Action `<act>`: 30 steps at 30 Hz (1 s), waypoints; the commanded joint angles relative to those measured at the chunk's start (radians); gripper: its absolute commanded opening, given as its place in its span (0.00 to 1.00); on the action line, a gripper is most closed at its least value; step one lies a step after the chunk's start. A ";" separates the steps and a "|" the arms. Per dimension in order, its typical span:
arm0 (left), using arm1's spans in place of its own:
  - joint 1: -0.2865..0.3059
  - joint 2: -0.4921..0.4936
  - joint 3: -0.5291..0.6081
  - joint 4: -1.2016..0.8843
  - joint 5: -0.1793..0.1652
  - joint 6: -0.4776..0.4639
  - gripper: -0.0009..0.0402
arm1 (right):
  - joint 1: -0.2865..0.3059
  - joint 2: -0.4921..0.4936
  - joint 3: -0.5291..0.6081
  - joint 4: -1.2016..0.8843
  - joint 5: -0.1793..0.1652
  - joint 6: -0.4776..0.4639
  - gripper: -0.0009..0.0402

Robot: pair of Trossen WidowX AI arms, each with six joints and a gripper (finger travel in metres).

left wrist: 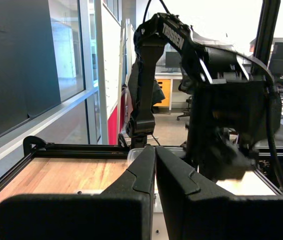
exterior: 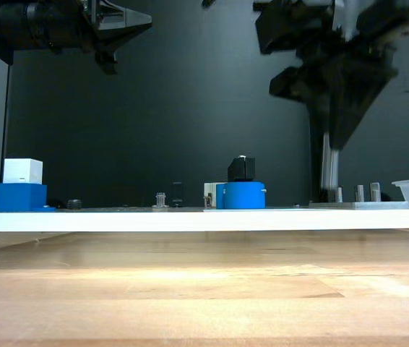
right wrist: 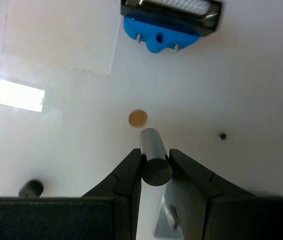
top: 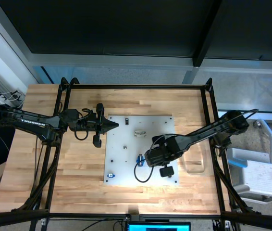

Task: Pick the 16mm cylinder and place it in the container

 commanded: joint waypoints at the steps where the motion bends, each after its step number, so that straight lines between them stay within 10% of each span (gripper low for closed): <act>1: 0.000 0.000 0.000 0.000 0.000 0.000 0.02 | 0.001 -0.041 -0.003 -0.040 -0.004 0.004 0.09; 30: 0.000 0.000 0.000 0.000 0.000 0.000 0.02 | 0.013 -0.522 -0.360 -0.141 -0.061 0.243 0.09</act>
